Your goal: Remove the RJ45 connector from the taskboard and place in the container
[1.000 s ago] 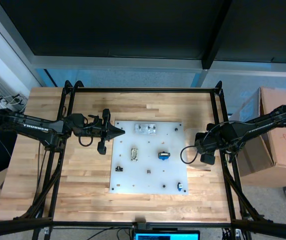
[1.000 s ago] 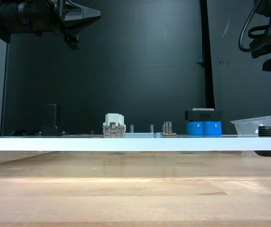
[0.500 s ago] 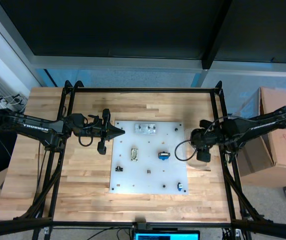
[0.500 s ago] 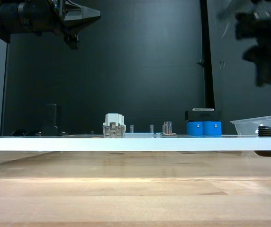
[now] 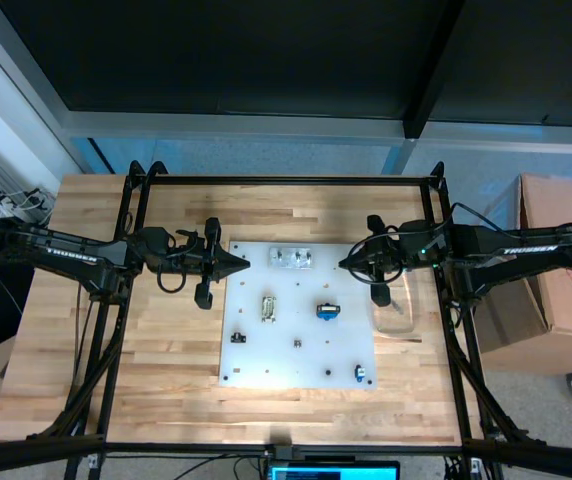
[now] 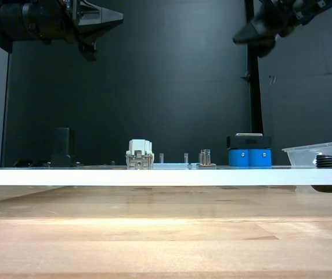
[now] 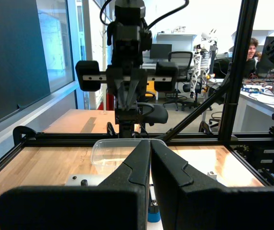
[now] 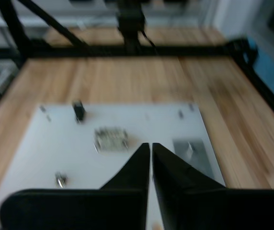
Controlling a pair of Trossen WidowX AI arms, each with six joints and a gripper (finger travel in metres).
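Plainly, the white taskboard (image 5: pixel 296 350) was the largest thing in view, and the rest is placed from it. The clear container (image 5: pixel 398 318) lay just beside the taskboard's right edge.

The left gripper (image 5: pixel 242 264) hung high above the taskboard's left edge. Its fingers were pressed together on nothing. The right gripper (image 5: pixel 345 264) hung just as high over the taskboard's far right part, pointing inward, and its fingers were likewise pressed together and empty.

The RJ45 connector (image 5: pixel 268 308) was most likely the pale ribbed block left of the taskboard's middle, though its form could not be made out for certain. It sat upright in its seat, apparently fully in.

The chief hazard seemed to lie in the approach. A gripper coming down with its fingers together would butt the connector's top instead of straddling it. The blue block (image 5: pixel 327 311), near the taskboard's middle, stood between the right gripper and the connector, so a low sweep from that side could strike it. A stiff seat might also let the fingers slip off, or lift the taskboard with the pull.

The connector lay between the two grippers and well below both. It was nearer the left gripper and well apart from the right.
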